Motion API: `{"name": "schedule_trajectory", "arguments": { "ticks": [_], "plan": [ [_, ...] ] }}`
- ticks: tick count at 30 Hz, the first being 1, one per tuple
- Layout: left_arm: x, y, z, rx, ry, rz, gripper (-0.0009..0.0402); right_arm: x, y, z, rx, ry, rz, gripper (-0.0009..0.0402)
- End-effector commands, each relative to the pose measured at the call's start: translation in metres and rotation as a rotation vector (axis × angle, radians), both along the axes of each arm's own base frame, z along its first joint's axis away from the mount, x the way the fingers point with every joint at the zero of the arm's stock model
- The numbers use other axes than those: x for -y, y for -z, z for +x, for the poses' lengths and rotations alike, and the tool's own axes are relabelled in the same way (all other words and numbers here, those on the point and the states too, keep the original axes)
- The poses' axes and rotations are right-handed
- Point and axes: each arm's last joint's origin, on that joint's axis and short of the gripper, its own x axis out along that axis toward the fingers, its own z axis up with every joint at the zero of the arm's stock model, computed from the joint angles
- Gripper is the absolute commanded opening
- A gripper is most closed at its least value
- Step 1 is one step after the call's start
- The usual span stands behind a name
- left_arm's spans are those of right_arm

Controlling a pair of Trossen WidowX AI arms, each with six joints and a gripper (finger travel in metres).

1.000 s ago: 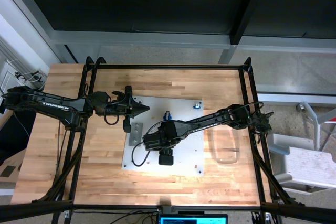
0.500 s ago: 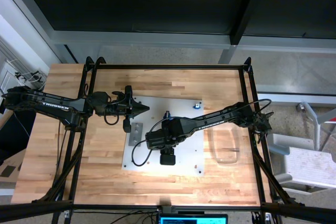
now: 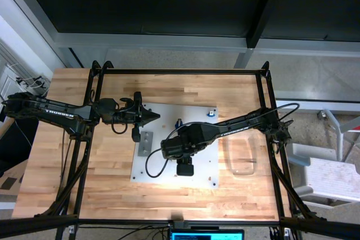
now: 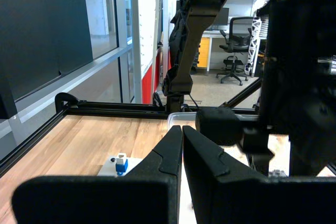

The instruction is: Remove the HAN10-E connector and place it in the container

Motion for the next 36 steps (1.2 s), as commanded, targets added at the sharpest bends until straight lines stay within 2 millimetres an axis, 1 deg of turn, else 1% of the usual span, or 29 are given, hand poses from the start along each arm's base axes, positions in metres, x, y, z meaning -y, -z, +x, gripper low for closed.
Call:
{"name": "schedule_trajectory", "arguments": {
  "ticks": [1, 4, 7, 10, 12, 17, 20, 27, 36],
  "plan": [
    [0.000, 0.000, 0.000, 0.000, 0.000, 0.000, 0.0000, 0.001, -0.008, -0.004, 0.023, 0.002, -0.018, 0.0002],
    [0.000, 0.000, 0.000, 0.000, 0.000, 0.000, 0.0000, 0.003, -0.015, -0.006, 0.062, 0.014, -0.062, 0.0002],
    [0.000, 0.000, 0.000, 0.000, 0.000, 0.000, 0.0000, 0.003, -0.021, -0.007, 0.101, 0.017, -0.068, 0.0002],
    [0.000, 0.000, 0.000, 0.000, 0.000, 0.000, 0.0000, 0.004, -0.020, -0.010, 0.143, 0.018, -0.062, 0.0002],
    [0.000, 0.000, 0.000, 0.000, 0.000, 0.000, 0.0000, 0.005, -0.013, -0.016, 0.158, 0.017, -0.059, 0.0002],
    [0.000, 0.000, 0.000, 0.000, 0.000, 0.000, 0.0000, 0.009, 0.003, -0.037, 0.165, 0.033, -0.036, 0.0002],
    [0.000, 0.000, 0.000, 0.000, 0.000, 0.000, 0.0000, 0.011, 0.008, -0.053, 0.169, 0.059, -0.021, 0.0002],
    [0.000, 0.000, 0.000, 0.000, 0.000, 0.000, 0.0000, 0.018, 0.013, -0.091, 0.144, 0.118, -0.002, 0.0002],
    [0.000, 0.000, 0.000, 0.000, 0.000, 0.000, 0.0000, 0.021, 0.024, -0.138, 0.111, 0.157, 0.018, 0.0002]
  ]
}}
